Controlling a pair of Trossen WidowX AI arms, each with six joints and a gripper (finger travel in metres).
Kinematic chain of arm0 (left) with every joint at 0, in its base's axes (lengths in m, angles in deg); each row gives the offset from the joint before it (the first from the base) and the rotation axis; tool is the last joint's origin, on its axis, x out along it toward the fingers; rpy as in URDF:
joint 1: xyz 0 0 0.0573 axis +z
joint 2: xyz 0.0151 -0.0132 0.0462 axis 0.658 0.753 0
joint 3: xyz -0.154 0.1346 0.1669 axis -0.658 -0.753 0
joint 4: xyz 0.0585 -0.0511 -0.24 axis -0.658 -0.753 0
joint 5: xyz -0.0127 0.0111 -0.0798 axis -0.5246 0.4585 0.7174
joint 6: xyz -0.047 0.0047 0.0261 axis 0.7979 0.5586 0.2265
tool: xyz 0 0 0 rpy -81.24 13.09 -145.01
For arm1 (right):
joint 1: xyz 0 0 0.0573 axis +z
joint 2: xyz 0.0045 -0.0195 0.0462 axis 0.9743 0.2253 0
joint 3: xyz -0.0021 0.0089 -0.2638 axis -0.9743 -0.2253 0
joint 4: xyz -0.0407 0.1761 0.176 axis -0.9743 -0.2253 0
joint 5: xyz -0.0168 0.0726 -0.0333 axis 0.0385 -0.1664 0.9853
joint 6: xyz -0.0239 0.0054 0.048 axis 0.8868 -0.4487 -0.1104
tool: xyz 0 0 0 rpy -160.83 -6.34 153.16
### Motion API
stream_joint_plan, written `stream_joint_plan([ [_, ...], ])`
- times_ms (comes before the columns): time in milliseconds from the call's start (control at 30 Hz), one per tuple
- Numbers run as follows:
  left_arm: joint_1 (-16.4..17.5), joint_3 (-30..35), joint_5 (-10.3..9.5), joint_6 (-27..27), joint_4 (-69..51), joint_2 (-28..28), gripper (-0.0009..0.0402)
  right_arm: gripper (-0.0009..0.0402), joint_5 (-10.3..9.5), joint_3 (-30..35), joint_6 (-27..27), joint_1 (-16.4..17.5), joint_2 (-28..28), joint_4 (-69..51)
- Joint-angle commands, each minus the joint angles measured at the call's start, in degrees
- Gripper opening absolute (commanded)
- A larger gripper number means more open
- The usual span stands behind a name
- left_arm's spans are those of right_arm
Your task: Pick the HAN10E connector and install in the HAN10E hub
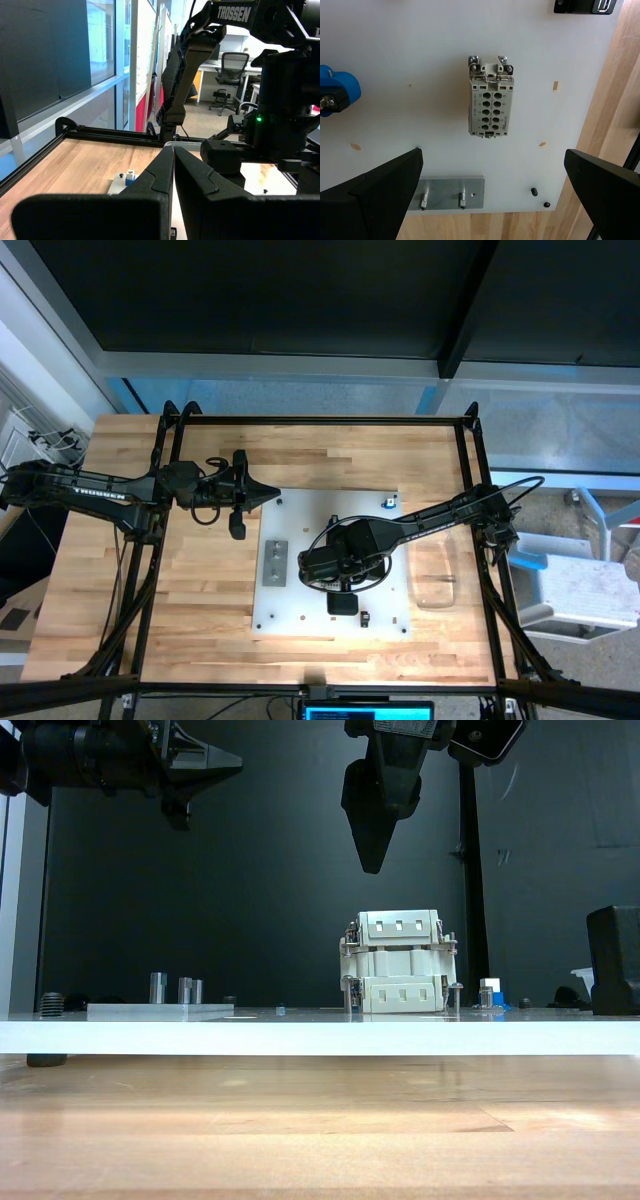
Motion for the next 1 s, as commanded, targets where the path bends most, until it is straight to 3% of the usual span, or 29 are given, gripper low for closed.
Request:
stream_joint_plan([
  [33,0.02,0.0,0.02,0.0,0.0,0.02,0.0,0.04,0.0,0.02,-0.02,0.0,0.13,0.17],
  [1000,0.02,0.0,0.02,0.0,0.0,0.02,0.0,0.04,0.0,0.02,-0.02,0.02,0.11,1.36],
])
